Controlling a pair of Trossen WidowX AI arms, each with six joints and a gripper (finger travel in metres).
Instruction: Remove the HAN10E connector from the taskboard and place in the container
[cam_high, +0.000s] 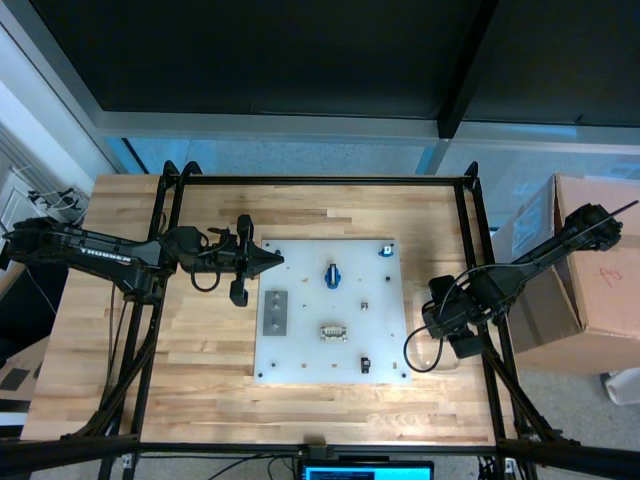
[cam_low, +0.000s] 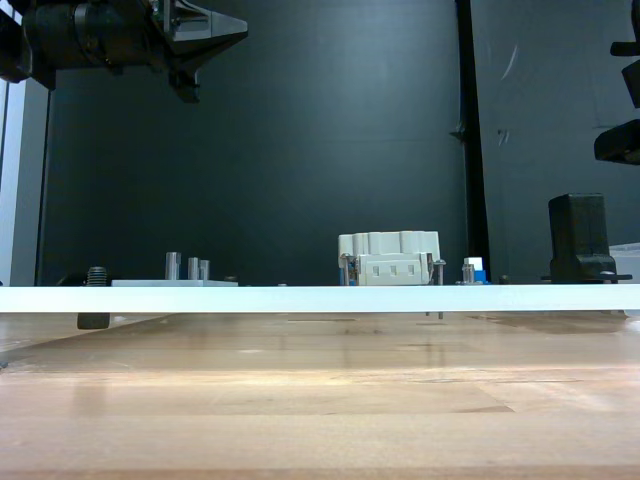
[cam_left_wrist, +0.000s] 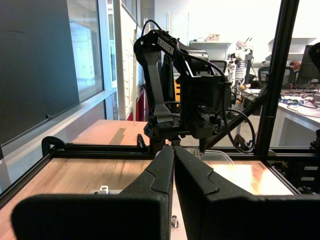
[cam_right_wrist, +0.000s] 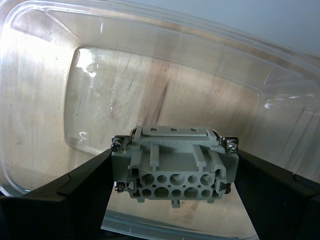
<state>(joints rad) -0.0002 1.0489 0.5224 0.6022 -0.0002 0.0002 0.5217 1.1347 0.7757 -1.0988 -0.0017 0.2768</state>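
Right gripper (cam_right_wrist: 174, 176) first: we see it clamped on the HAN10E connector (cam_right_wrist: 175, 159), with one black finger (cam_right_wrist: 75, 192) pressed against each short end of the grey body. The connector is off the task board (cam_high: 300, 350), level between the fingers with its round pin holes facing the wrist camera. Behind it we see the floor and walls of the clear container (cam_right_wrist: 45, 100). We cannot tell whether the connector touches that floor.

From above, the right gripper (cam_high: 440, 325) sits over the container (cam_high: 418, 300), which lies on the wooden table (cam_high: 200, 400) just right of the board.

We find the left gripper (cam_high: 275, 258) at the board's far left corner, raised well above it in the low view (cam_low: 225, 30). Its two fingers (cam_left_wrist: 160, 170) are pressed together with nothing between them.

On the board we see a beige connector housing (cam_high: 333, 332) near the middle, a grey block (cam_high: 274, 312) to its left, a blue part (cam_high: 332, 274) farther back and a small black part (cam_high: 366, 364) toward the near right. A cardboard box (cam_high: 590, 270) stands off the table's right edge.
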